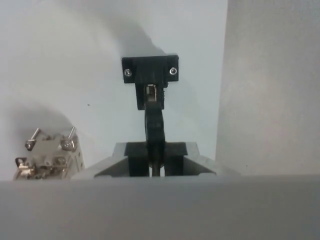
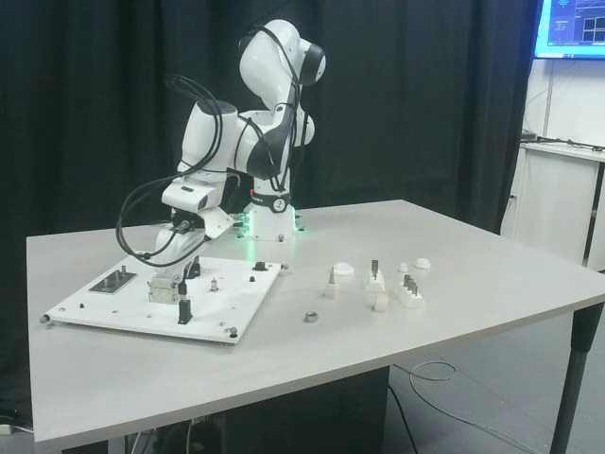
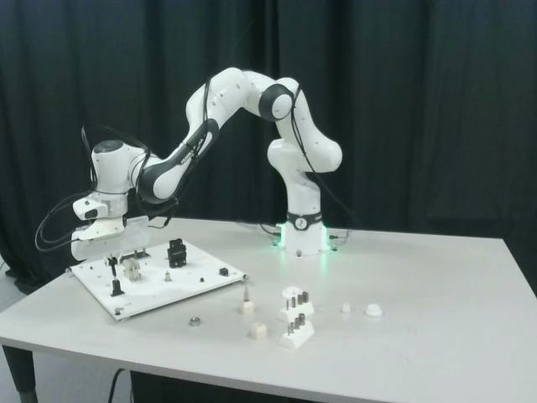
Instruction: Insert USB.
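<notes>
In the wrist view my gripper (image 1: pixel 155 159) is shut on a black USB plug (image 1: pixel 154 122), which sticks out past the fingertips. The plug's metal tip lines up with the slot of a black socket block (image 1: pixel 150 71) held to the white board (image 1: pixel 60 60) by two screws. Whether the tip is inside the slot I cannot tell. In the first room view the gripper (image 2: pixel 193 253) hangs over the board's (image 2: pixel 142 307) front part, a little above the socket block (image 2: pixel 185 309). The second room view shows the gripper (image 3: pixel 110 255) just over the same block (image 3: pixel 117 288).
A metal switch part (image 1: pixel 47 155) stands on the board close beside the gripper. A larger black block (image 3: pixel 177 252) and small pegs also sit on the board. Off the board lie a nut (image 2: pixel 309 316) and several white holders (image 2: pixel 408 295). The board's edge meets grey table (image 1: pixel 270 100).
</notes>
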